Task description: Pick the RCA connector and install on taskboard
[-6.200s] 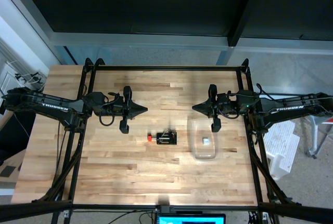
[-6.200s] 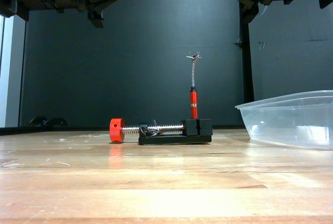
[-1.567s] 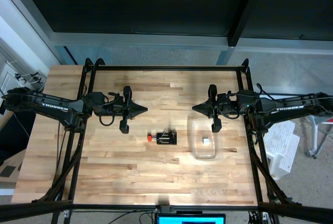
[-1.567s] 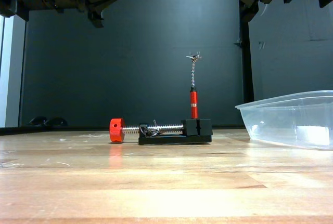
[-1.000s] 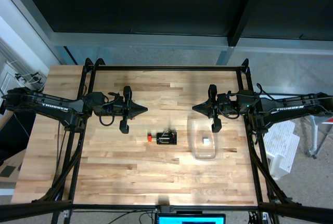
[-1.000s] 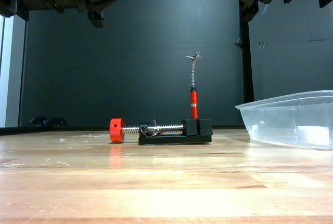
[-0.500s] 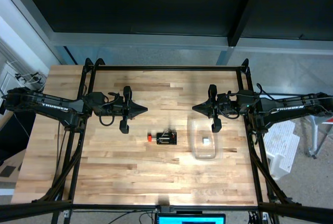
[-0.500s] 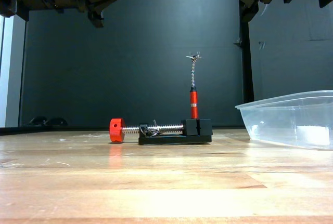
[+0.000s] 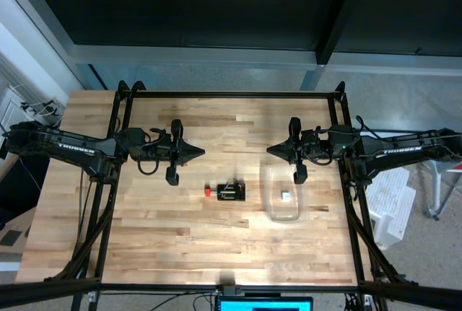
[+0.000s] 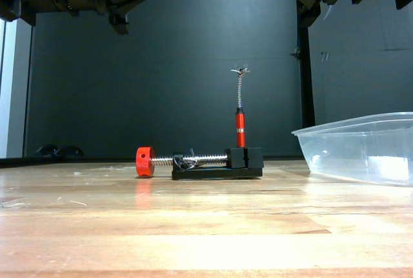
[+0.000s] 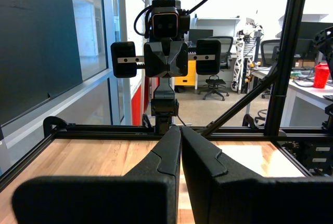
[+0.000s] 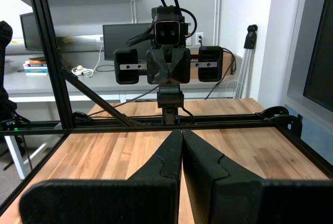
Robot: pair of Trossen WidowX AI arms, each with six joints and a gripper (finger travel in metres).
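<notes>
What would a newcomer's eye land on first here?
The small black taskboard on the table, a red plug with springy wire upright on it. The shut left hand and shut right hand hang above, tips facing each other; a clear tray lies on the right arm's side.

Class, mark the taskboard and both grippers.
taskboard (image 9: 232, 193): high view, black body, middle of the table (image 9: 180, 239).
left gripper (image 9: 201, 153): high view, shut fingertips, above table's left half.
right gripper (image 9: 269, 151): high view, shut fingertips, above table's right half.

L arm & R arm reach inward, level, held high. L gripper faces R gripper, well apart. Both w/ fingers pressed together.
</notes>
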